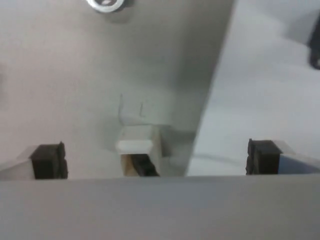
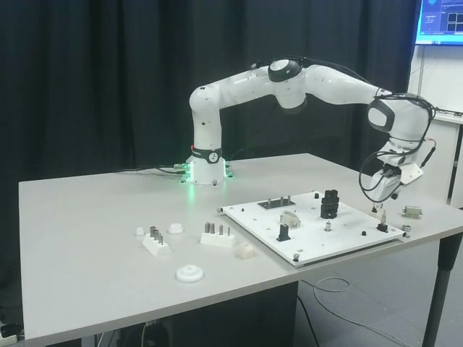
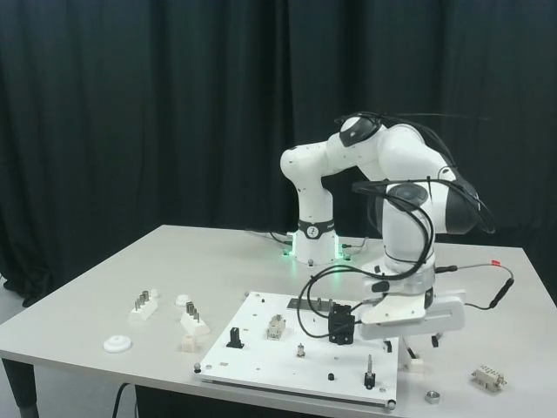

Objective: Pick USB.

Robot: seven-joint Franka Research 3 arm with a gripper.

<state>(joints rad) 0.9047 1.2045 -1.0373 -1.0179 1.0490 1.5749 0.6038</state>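
Note:
The USB (image 1: 139,150) is a small white block with a black part at one end. In the wrist view it lies between my fingertips, on the white board (image 1: 75,75) close to that board's edge. My gripper (image 1: 155,159) is open, with a black fingertip on each side of the block and well apart from it. From the second room view, the gripper (image 3: 411,344) hangs low at the board's right edge, over a small white piece (image 3: 416,364). The first room view places the gripper (image 2: 383,210) just above the board's far right corner.
The white board (image 2: 311,242) carries black fixtures (image 2: 330,204) and several metal pegs. A grey multi-pin connector (image 3: 487,377) and a nut (image 3: 431,397) lie on the table to the right. White peg blocks (image 2: 155,241) and a white disc (image 2: 189,273) lie left of the board.

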